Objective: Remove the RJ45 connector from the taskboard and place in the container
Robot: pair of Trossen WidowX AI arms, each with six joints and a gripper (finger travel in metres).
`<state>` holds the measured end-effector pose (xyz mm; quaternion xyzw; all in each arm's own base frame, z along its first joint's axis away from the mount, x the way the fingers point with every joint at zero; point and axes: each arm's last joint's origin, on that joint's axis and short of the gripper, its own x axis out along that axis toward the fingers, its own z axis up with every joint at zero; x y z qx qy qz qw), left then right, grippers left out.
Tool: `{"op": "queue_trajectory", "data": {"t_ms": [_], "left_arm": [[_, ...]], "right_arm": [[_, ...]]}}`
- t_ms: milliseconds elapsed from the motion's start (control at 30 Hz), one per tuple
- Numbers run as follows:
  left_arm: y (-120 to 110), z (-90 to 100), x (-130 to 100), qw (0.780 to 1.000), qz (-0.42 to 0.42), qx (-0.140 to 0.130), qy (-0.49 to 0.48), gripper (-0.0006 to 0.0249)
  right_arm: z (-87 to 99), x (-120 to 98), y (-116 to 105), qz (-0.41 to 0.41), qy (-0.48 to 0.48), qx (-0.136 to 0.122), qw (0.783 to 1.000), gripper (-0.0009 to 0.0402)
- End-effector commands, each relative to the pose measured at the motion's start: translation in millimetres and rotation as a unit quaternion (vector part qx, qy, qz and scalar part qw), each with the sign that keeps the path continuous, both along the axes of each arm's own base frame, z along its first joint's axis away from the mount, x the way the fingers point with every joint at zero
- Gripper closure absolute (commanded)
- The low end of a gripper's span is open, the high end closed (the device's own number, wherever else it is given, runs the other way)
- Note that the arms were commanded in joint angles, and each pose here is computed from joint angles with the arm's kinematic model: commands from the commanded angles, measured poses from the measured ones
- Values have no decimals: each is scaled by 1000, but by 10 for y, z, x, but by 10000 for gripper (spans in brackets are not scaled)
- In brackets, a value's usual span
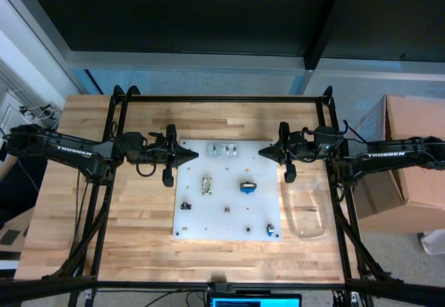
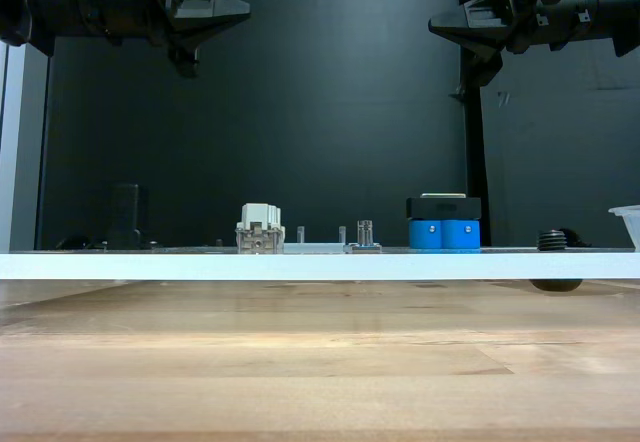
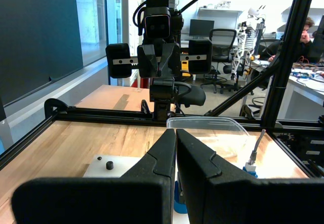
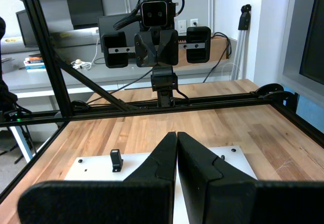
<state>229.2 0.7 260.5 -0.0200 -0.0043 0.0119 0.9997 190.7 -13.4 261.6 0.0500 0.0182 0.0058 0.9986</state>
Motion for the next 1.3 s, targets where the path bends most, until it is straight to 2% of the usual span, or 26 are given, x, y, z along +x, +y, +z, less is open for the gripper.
{"op": "queue_trajectory", "data": {"t_ms": [33, 433, 533, 633, 933, 1300], "left_arm": [[1, 0, 0, 1000, 0, 0, 0, 243], [1, 0, 0, 1000, 0, 0, 0, 243], [1, 0, 0, 1000, 0, 0, 0, 243], [1, 0, 0, 1000, 0, 0, 0, 243], [0, 0, 0, 1000, 0, 0, 0, 243], [1, 0, 0, 1000, 0, 0, 0, 243]], "right_arm": [[1, 1, -1, 0, -1, 0, 1000, 393], [12, -3, 1, 0, -2, 3, 1000, 393], [68, 3, 20, 4, -1, 13, 1000, 394], [149, 21, 78, -3, 33, 8, 999, 394], [349, 3, 444, 9, 174, -35, 984, 393], [453, 33, 925, 12, 308, -35, 951, 393]]}}
